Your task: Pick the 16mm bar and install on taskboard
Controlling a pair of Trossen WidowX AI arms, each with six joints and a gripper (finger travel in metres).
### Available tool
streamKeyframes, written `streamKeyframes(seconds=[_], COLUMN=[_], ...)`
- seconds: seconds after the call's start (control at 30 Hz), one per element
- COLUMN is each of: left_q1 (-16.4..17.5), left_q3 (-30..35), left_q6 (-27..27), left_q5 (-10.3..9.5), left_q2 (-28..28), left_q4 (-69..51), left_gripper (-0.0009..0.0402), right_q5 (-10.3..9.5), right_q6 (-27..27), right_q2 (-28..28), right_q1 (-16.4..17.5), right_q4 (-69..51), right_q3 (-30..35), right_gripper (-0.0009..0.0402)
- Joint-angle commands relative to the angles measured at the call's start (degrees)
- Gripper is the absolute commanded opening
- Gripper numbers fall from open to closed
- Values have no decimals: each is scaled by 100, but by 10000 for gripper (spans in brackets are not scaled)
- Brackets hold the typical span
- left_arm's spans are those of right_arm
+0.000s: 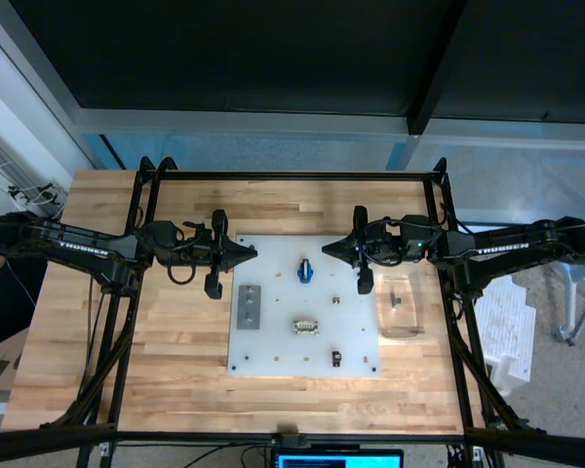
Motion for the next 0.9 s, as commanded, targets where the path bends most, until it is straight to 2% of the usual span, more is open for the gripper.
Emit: streamKeyframes(seconds=[0.03,0.5,0.9], left_q1=[4,2,4], left_q3=[2,2,2], left_q6=[0,0,0], left_q5=[2,2,2], left_q2=[2,2,2], left_q4=[0,0,0], left_gripper=[0,0,0], right_q5=[-9,-9,4], right_q6=[2,28,15], right_q2=[2,2,59], right_q1=[2,4,15], right_q4=[380,238,-2393], right_q3=[0,24,970], right_gripper=[0,0,0])
